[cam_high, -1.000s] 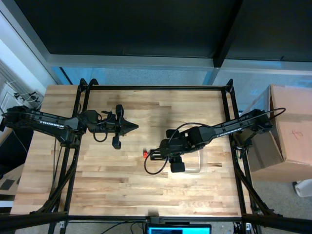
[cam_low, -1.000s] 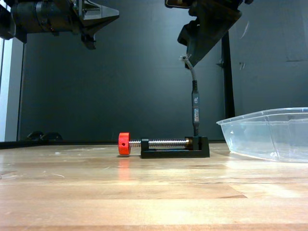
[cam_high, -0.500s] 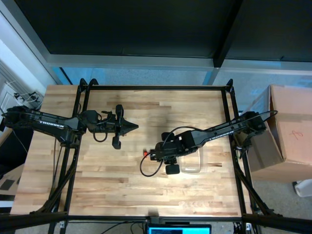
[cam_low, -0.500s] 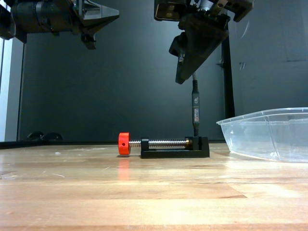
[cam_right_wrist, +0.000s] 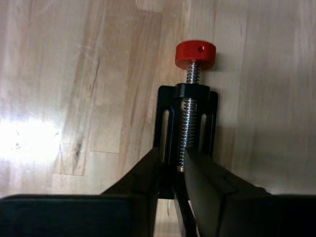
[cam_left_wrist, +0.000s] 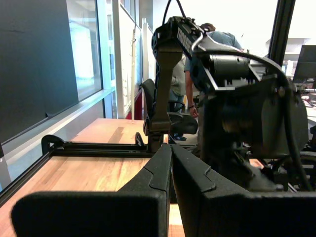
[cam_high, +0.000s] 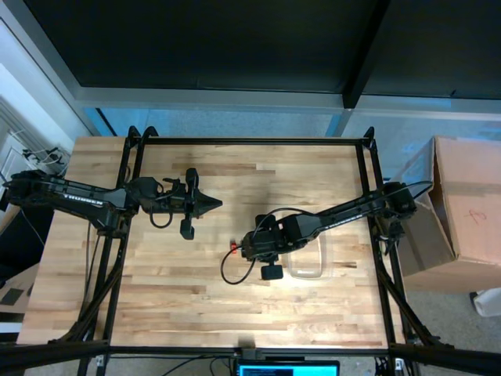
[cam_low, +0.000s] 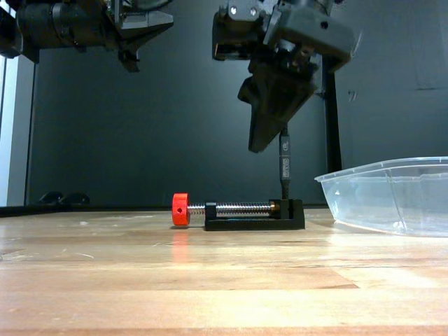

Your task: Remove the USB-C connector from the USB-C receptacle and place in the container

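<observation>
Only right pincer (cam_low: 259, 140) lower, left (cam_high: 213, 204) unmoved

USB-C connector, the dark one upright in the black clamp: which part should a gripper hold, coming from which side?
Grip the dark upright USB-C connector on its straight body, just above the black clamp with red knob, coming from above: it stands vertical, so probably pulls straight up. The right gripper hangs over it, open; the left gripper is high at the left, shut.
</observation>
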{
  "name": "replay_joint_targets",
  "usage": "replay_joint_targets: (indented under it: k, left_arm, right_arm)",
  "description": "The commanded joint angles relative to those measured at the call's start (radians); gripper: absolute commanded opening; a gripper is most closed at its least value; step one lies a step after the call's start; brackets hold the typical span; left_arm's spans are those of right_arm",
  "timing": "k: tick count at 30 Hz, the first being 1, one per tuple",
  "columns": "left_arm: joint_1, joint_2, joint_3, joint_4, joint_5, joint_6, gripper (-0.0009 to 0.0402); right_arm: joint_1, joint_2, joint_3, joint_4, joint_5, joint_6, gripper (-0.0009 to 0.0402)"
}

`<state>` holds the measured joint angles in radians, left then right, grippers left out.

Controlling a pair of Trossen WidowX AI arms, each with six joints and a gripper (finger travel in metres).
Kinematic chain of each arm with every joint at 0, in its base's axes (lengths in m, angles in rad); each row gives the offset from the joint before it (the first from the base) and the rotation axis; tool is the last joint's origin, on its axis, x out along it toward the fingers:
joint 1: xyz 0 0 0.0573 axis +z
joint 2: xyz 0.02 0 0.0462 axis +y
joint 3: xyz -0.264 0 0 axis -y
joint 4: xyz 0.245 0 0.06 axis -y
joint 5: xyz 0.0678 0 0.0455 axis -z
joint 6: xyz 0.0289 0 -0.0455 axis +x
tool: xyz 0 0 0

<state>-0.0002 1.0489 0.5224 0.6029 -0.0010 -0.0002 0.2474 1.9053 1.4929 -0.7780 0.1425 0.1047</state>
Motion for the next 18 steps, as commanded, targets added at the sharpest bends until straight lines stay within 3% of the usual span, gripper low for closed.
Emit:
replay_joint_targets:
  k: [1, 2, 18]
  left_arm:
    - [0.0, 0.0, 0.0, 0.0, 0.0, 0.0, 0.0]
    - [0.0, 0.0, 0.0, 0.0, 0.0, 0.0, 0.0]
    - [0.0, 0.0, 0.0, 0.0, 0.0, 0.0, 0.0]
  right_arm:
    - [-0.001, 0.007, 0.0, 0.0, -0.004, -0.008, 0.0012]
    - [-0.001, 0.006, 0.0, 0.0, -0.004, -0.009, -0.0004]
    - [-0.003, -0.021, 0.004, -0.014, -0.003, -0.009, 0.0]
